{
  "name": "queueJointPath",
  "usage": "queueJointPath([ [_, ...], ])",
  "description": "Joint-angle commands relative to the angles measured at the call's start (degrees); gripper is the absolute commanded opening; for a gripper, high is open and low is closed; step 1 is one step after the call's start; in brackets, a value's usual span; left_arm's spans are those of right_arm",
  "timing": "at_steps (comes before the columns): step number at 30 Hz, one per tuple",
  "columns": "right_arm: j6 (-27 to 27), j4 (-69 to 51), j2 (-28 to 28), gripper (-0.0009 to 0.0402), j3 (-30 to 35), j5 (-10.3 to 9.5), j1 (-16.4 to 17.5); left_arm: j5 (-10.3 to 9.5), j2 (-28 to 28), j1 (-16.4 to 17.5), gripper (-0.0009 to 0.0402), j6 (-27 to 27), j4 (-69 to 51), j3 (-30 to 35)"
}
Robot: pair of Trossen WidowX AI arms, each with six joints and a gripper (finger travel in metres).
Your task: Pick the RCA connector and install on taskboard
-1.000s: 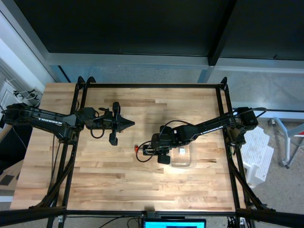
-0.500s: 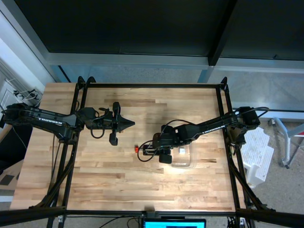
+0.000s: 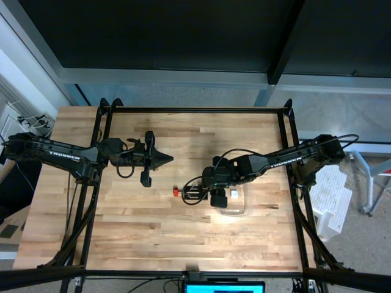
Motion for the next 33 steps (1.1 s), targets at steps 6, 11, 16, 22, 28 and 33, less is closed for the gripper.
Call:
queueJointPath([
  [6,0.04,0.02,-0.09,0.0156,0.09,0.02,0.04,0.02,0.0,0.0,0.0,0.02,0.02,0.0],
  [11,-0.04,-0.33,-0.35,0.014,0.09,-0.44,0.04,0.02,0.0,0.0,0.0,0.02,0.02,0.0],
  [16,-2.01,-0.74,-2.56,0.0115,-0.02,-0.37,0.02,0.02,0.02,0.0,0.0,0.0,0.02,0.0],
  [22,-3.48,3.91,-8.09,0.0079,-4.0,-0.31,-0.07,0.02,0.02,0.0,0.0,0.0,0.02,0.0],
  [28,-4.76,14.51,-15.72,0.0016,-11.74,0.11,-0.68,0.02,0.0,0.02,0.0,0.02,0.02,0.0],
  [33,-5.97,20.87,-20.55,0.0004,-15.52,0.44,-1.92,0.02,0.0,0.0,0.0,0.02,0.02,0.0],
])
